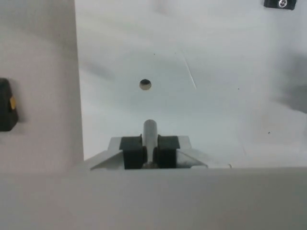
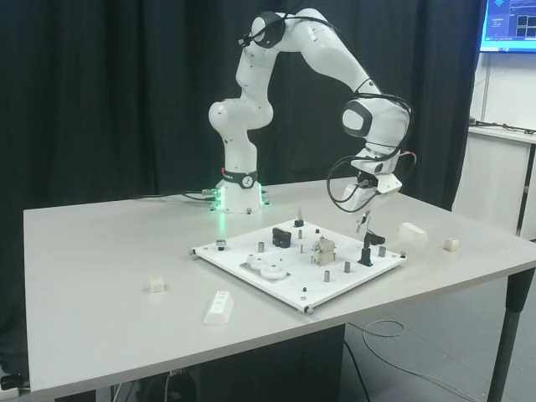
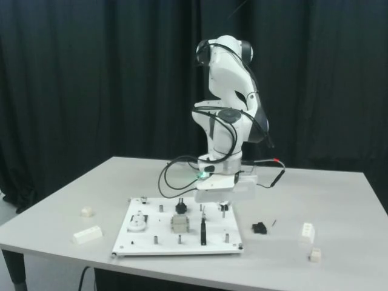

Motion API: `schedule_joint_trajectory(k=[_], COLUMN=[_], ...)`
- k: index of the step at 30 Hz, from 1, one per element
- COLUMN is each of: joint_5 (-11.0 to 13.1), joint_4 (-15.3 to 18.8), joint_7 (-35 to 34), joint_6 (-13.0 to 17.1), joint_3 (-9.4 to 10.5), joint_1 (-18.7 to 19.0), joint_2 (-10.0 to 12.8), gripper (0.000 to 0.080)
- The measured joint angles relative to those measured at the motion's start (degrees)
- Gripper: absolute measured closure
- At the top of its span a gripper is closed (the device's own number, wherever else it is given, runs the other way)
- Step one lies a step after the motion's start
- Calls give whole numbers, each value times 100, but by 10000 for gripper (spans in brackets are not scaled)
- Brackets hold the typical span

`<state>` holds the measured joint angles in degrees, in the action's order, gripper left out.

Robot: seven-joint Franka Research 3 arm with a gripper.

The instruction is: Place round peg 2.

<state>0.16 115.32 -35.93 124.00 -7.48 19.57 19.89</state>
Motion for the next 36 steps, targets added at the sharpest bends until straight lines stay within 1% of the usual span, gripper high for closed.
schedule_joint_trajectory(k=[6,13,16,22,29,33,36], joint_5=[70,351,489,694,732,732,732], joint_4=[-2,-4,-7,-24,-130,-242,-338], joint_7=[0,0,-5,-180,-517,-696,-766], joint_6=[3,80,197,564,962,1058,1063], joint_3=[28,116,198,334,366,366,364], joint_1=[4,66,92,234,557,722,813], joint_2=[0,14,41,156,381,512,598], gripper=[741,741,741,741,741,741,741])
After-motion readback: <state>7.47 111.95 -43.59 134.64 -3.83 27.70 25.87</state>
